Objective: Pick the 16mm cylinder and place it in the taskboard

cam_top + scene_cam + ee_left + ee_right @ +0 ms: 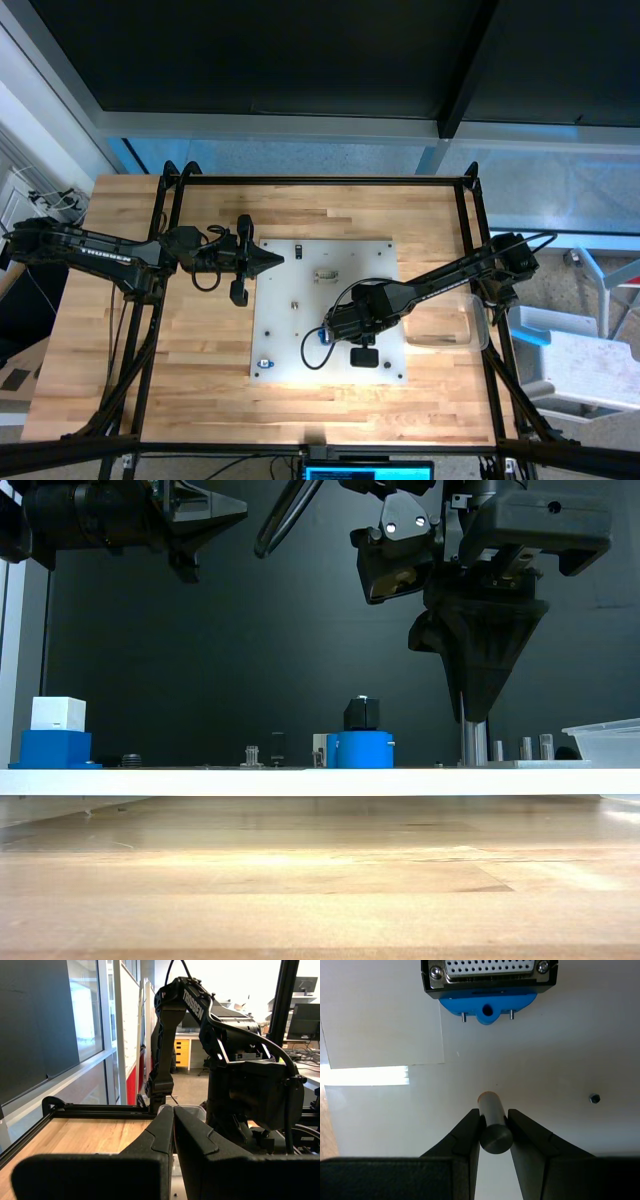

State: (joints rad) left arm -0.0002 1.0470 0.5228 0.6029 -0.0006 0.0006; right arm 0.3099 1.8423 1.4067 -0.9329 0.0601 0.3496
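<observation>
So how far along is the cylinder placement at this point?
Picking looks done: the right gripper is shut on the 16mm cylinder, held upright over the taskboard. In hand: its lower end is at the board surface in the low view; whether it sits in a hole cannot be told. Remaining: seat it and release. The left gripper is shut, parked above the board's left edge.

loads of bare flat white plate (560, 1050) around the right gripper (493, 1116) pinching the short dark-grey metal peg (495, 1138); blue fitting (487, 1007) ahead, stubby upright metal posts (525, 748) and clear plastic bin (605, 742) alongside; left gripper (279, 258), fingers together, high over plate's left edge
</observation>
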